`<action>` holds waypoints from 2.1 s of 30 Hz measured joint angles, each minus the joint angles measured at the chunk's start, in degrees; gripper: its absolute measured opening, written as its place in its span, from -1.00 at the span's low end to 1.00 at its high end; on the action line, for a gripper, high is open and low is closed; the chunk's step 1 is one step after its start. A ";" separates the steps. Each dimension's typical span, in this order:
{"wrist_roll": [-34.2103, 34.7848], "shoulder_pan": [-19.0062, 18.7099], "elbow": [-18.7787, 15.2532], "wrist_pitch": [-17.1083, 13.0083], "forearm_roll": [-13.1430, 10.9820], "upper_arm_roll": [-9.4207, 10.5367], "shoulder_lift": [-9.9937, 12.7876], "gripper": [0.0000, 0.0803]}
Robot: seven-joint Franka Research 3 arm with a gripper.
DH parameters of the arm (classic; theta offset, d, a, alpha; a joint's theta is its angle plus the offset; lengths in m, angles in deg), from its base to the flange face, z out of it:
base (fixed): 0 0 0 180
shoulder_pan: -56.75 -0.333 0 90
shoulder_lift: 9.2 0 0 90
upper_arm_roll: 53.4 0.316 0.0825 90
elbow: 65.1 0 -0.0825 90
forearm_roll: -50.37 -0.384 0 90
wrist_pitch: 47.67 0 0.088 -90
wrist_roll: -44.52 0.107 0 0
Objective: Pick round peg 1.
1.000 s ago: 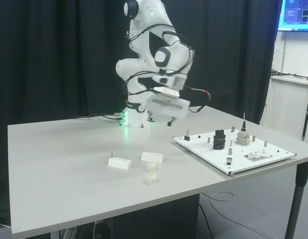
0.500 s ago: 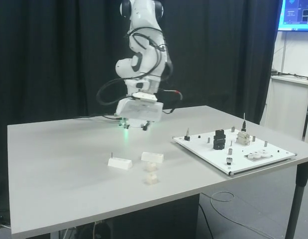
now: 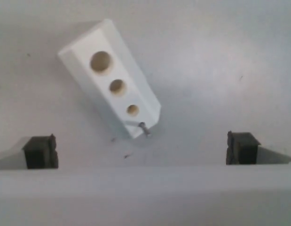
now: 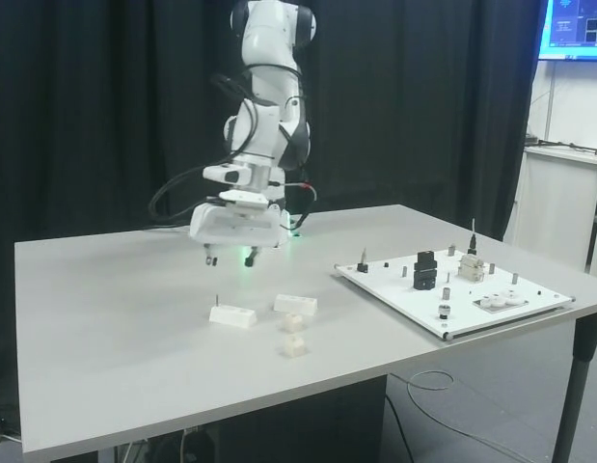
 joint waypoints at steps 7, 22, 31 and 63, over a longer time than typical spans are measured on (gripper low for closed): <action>-8.96 0.84 2.47 -0.09 -8.13 -0.70 3.27 0.99; -16.19 2.15 6.81 3.61 -17.29 -0.69 8.91 0.99; -18.35 2.53 8.04 5.44 -19.77 -0.70 11.15 0.99; -21.24 2.87 8.59 5.99 -24.92 -0.70 13.47 0.99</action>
